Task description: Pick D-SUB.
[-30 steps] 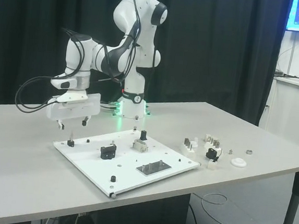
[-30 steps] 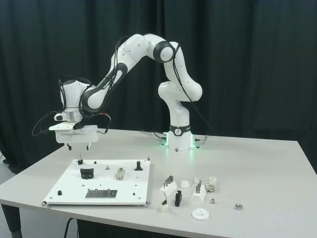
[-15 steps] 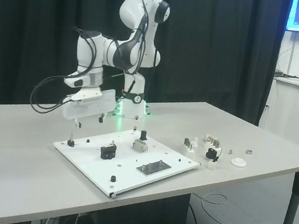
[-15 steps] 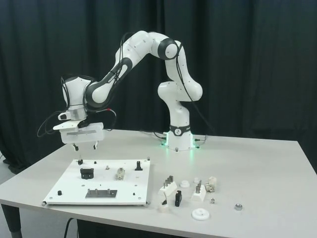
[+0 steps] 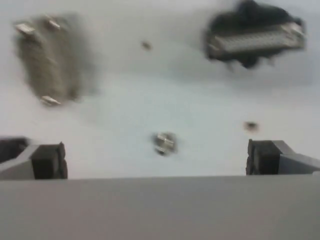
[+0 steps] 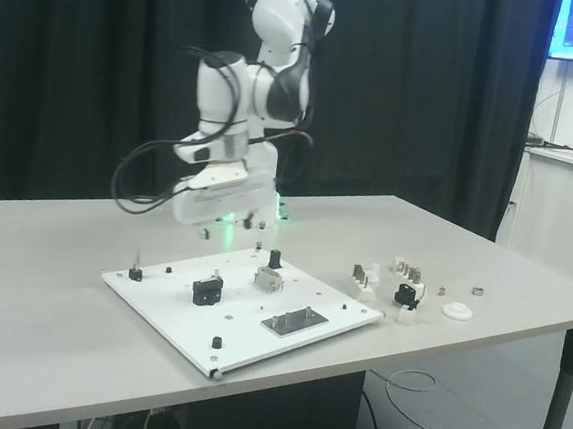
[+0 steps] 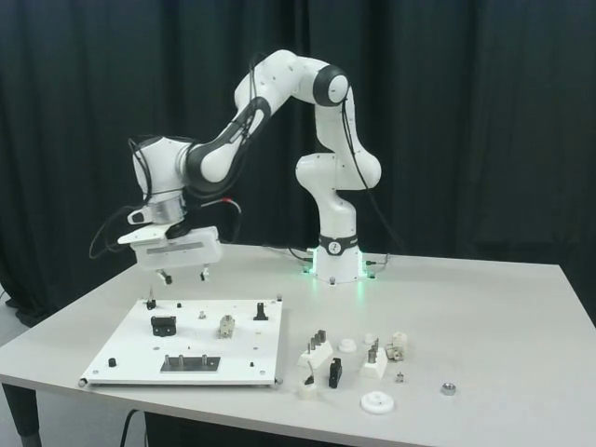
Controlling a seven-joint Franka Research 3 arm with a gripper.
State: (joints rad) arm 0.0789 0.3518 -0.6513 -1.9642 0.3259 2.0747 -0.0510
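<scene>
Partly blurred D-SUB [image 5: 255,39] under pincer [image 5: 155,159]

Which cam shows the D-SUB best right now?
Wrist view: the D-SUB is close and large, its pin row visible though blurred. Both room views show it only as a small black block on the white board.

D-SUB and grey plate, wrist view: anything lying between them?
Wrist view: just white board and one small dark spot between D-SUB and grey plate.
</scene>
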